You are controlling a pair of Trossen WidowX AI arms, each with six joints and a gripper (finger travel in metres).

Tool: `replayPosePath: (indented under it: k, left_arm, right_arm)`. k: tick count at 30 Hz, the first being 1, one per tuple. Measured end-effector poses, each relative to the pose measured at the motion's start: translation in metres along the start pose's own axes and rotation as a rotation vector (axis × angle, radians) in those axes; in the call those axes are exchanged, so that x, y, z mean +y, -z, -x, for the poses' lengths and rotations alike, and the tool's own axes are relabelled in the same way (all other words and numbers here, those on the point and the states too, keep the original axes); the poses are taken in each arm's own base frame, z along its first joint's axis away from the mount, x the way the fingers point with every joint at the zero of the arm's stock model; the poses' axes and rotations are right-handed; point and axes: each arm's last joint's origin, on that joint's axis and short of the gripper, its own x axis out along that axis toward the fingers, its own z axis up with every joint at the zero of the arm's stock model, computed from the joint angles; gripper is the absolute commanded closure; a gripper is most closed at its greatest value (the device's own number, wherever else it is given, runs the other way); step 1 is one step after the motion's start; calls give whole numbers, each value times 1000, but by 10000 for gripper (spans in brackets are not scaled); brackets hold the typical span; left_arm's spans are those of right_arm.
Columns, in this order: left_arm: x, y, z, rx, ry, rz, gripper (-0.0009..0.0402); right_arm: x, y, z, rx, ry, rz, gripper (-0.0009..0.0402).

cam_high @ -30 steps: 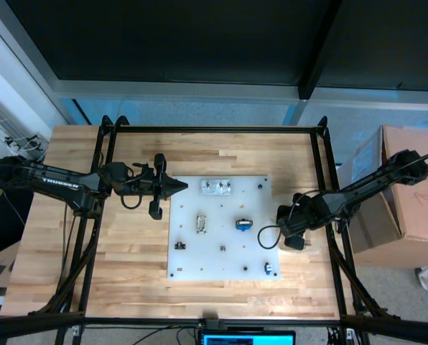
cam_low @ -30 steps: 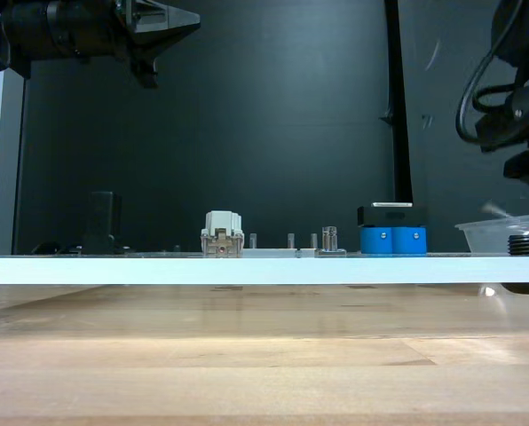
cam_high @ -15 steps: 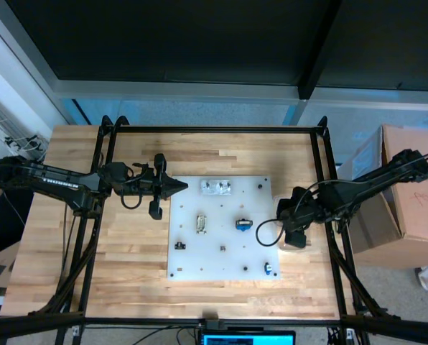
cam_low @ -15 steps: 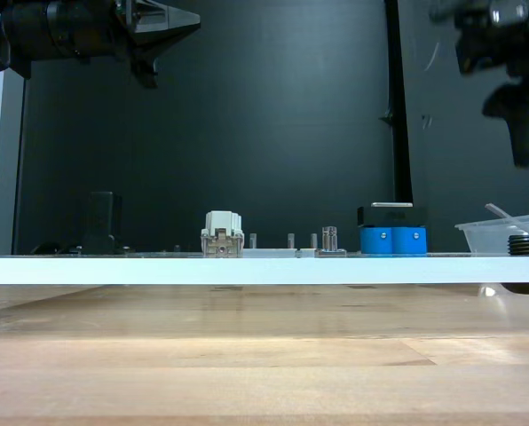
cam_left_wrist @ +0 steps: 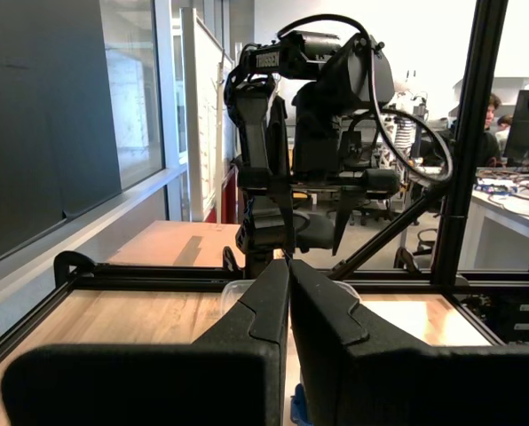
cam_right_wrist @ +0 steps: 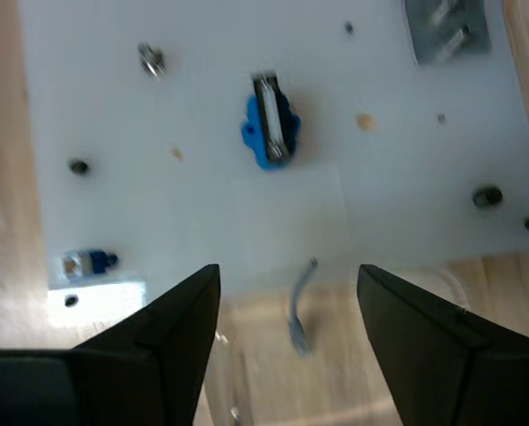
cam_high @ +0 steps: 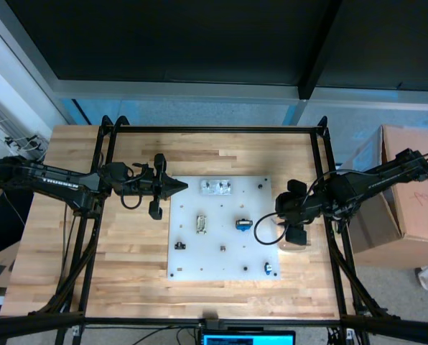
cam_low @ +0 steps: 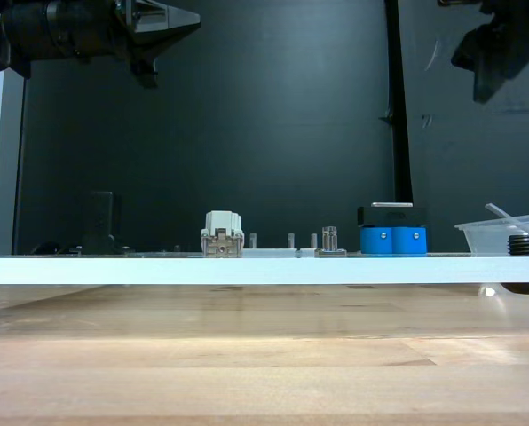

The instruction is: Remove the RJ45 connector from the taskboard and place in the container

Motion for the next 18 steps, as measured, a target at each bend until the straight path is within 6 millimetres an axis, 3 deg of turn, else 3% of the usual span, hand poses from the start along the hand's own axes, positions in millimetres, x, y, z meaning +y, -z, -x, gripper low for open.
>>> replayPosePath:
  k: [5,18]
  left_arm:
    - [0,0,0,0,0,0,393]
    - [0,0,0,0,0,0,393]
  right_arm:
    - [-1,-8,2,-157,-54,52,258]
    - [-38,-35,-6,-585,-133,119,396]
